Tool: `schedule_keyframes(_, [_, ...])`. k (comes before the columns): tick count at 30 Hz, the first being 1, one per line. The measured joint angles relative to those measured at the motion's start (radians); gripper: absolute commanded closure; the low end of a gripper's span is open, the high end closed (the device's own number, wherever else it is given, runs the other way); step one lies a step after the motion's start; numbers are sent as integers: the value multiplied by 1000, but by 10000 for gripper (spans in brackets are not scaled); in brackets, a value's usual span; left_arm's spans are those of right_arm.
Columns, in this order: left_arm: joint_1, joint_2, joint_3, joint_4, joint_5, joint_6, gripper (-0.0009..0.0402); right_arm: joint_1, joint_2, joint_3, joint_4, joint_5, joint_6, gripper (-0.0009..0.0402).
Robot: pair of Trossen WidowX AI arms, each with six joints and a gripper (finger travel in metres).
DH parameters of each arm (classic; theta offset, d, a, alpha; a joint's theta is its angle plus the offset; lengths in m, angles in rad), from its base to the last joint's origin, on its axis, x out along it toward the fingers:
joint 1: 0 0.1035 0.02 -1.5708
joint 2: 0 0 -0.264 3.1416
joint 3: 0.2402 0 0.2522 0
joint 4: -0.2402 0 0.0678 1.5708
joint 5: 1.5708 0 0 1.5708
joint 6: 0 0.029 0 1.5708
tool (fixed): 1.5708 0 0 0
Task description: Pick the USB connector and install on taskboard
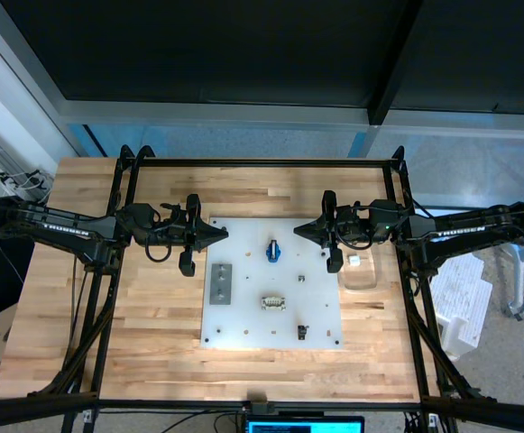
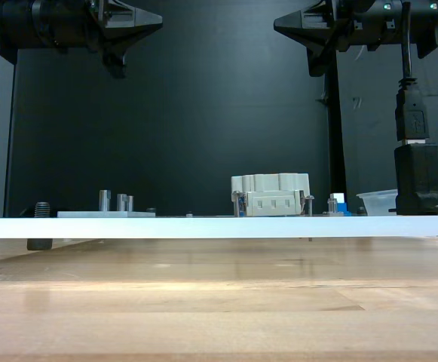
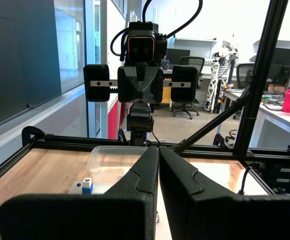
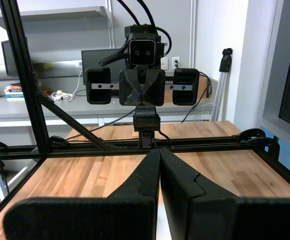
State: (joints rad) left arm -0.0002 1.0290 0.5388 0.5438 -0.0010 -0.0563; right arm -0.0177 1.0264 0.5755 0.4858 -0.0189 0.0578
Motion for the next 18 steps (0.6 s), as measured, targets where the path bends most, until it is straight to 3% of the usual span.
schedule_keyframes(18, [0,0,0,0,0,0,393,0,0,0,-1,0,16,393])
